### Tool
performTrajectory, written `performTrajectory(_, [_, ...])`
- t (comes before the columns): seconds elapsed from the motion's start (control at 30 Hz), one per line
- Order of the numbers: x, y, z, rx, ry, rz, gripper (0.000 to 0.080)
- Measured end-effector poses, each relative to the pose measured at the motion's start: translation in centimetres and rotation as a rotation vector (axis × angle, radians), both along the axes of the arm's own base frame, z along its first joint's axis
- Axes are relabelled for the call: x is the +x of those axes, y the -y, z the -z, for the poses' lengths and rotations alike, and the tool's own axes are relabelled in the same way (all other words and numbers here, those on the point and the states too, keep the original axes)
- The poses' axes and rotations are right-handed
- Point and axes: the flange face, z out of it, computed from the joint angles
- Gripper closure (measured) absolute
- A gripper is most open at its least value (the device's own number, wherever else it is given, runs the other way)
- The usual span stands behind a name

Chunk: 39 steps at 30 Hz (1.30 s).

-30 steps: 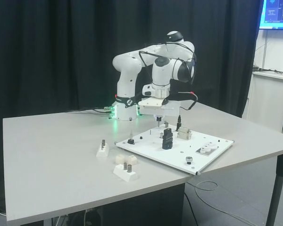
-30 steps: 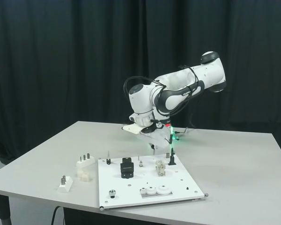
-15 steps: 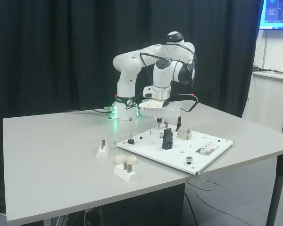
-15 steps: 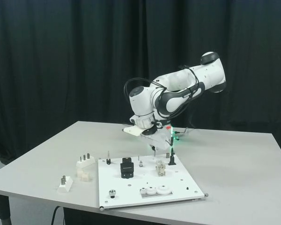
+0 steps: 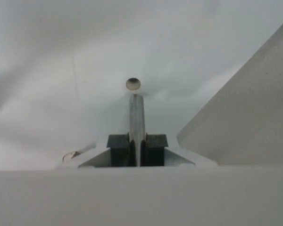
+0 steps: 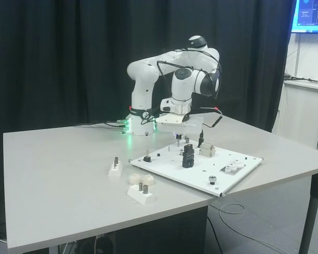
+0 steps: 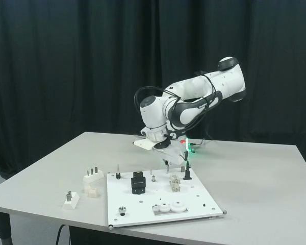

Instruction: Insert round peg 2.

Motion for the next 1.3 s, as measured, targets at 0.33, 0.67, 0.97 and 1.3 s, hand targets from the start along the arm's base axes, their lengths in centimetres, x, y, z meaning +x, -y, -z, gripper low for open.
performTrajectory(0.33, [0.22, 0.38, 0.04, -0.003, 0.009, 0.009, 0.0735])
performTrajectory(0.67, [0.25, 0.31, 0.25, 0.003, 0.012, 0.012, 0.0735])
performTrajectory(0.97, [0.29, 0.24, 0.35, 0.006, 0.014, 0.012, 0.0735])
performTrajectory(1.3, [0.32, 0.2, 0.65, -0.002, 0.016, 0.008, 0.0735])
